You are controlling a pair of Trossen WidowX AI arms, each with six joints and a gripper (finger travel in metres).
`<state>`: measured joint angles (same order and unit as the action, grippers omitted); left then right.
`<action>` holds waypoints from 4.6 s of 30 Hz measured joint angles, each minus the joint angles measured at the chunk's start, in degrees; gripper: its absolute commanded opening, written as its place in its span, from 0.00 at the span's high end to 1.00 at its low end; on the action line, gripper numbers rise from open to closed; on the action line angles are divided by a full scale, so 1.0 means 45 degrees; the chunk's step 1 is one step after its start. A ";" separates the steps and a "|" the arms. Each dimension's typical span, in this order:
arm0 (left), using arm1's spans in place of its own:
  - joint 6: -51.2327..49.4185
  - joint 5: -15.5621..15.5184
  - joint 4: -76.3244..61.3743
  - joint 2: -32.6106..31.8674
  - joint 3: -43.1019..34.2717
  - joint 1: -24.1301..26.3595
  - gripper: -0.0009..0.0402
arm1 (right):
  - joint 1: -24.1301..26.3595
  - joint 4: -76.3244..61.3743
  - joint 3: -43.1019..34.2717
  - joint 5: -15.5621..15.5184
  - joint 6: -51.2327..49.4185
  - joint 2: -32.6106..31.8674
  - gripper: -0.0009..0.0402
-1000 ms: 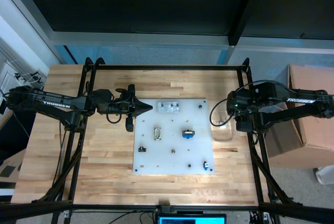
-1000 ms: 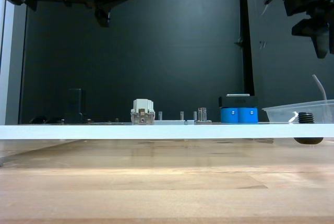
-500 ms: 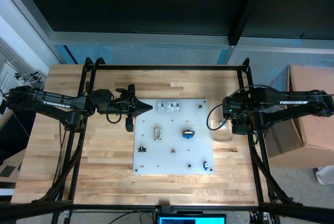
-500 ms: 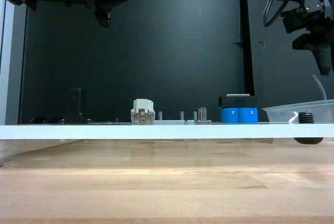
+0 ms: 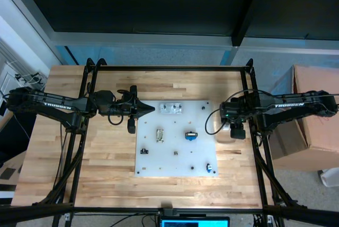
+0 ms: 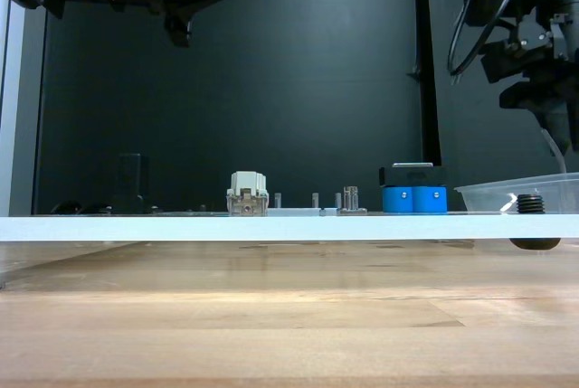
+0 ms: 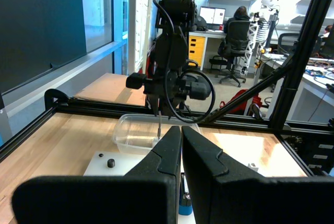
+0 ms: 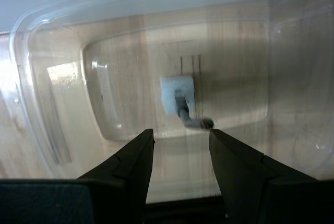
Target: Pick the RJ45 connector and install on the taskboard
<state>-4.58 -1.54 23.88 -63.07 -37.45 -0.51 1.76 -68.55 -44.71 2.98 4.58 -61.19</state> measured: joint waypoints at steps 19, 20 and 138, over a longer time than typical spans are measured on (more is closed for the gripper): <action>0.0000 0.0000 0.0000 0.0000 0.0005 0.0000 0.98 | -0.0005 0.0777 0.0568 0.0092 0.0928 -0.1316 0.63; -0.0005 0.0000 0.0000 0.0000 0.0005 0.0000 0.98 | -0.0010 0.0845 0.0627 0.0092 0.0928 -0.1423 0.64; -0.0005 -0.0005 0.0000 0.0000 0.0005 0.0000 0.98 | 0.0151 -0.4765 -0.7019 0.0476 -0.0544 -0.9355 0.52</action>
<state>-4.60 -1.56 23.88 -63.07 -37.43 -0.51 2.44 -90.00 -76.29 5.13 2.13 -103.28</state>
